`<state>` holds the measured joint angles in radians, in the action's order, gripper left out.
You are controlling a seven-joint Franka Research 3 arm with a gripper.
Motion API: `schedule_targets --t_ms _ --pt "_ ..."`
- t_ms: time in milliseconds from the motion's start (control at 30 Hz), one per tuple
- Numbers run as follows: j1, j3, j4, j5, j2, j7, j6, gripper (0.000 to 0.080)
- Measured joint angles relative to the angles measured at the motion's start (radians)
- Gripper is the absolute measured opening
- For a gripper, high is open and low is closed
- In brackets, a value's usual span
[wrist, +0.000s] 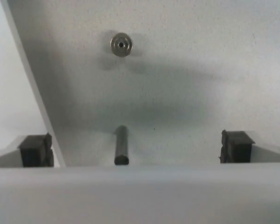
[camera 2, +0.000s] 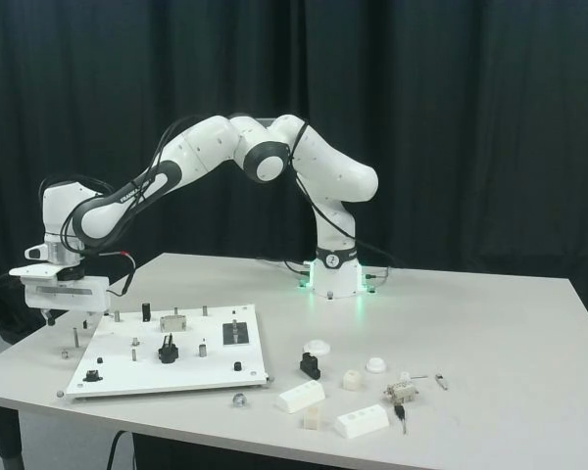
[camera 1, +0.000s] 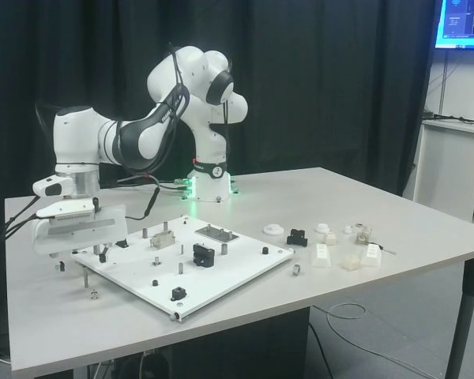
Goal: Remove square peg 4.
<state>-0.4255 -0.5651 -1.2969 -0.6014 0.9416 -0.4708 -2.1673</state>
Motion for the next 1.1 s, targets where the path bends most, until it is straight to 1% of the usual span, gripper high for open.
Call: schedule_targets --t_ms 333,567,700,867,1100 --pt "0.0 -0.002 0.005 0.0 0.0 -0.004 0.006 0.08" --pt "0.0 -0.007 0.014 0.0 -0.001 -0.031 0.029 0.08" --pt "0.001 -0.012 0.016 0.002 -0.004 -0.058 0.053 0.08" --pt "0.007 -0.026 0.016 0.003 -0.012 -0.084 0.092 0.08" --pt "0.024 -0.058 0.016 0.004 -0.022 -0.104 0.155 0.08"
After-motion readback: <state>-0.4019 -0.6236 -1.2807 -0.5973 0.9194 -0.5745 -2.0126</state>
